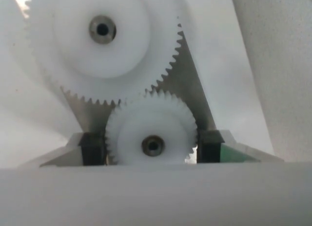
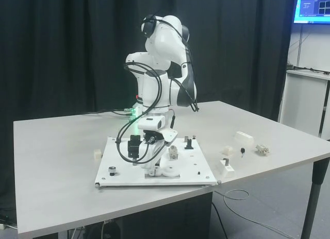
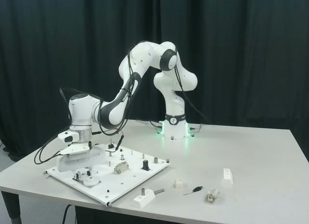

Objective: Remove medium gear.

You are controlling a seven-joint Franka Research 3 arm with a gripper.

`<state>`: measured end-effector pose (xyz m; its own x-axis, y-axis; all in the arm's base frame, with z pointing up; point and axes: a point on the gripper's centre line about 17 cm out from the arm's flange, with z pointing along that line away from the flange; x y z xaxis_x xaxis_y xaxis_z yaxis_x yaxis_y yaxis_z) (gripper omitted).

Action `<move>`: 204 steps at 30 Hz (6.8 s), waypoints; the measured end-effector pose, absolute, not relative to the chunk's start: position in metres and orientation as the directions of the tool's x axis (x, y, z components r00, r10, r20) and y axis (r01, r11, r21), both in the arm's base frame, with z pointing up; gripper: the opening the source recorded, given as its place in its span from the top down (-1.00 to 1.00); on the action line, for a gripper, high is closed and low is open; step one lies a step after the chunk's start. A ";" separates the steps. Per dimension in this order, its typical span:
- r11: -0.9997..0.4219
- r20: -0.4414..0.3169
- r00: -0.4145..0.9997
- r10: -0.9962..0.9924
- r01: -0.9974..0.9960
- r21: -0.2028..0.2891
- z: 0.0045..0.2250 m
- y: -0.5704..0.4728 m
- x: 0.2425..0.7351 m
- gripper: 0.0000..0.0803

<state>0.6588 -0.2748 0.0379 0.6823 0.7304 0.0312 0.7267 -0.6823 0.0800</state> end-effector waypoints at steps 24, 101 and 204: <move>-0.692 0.032 0.692 0.721 0.718 0.079 0.038 -0.275 0.659 0.01; -0.761 0.032 0.761 0.648 0.646 0.060 0.172 -0.263 0.709 -0.99; -0.731 -0.043 0.730 0.682 0.683 0.014 0.080 -0.276 0.665 -0.99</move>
<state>0.6649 -0.2757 0.0804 0.7304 0.6816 -0.0432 0.6827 -0.7306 0.0143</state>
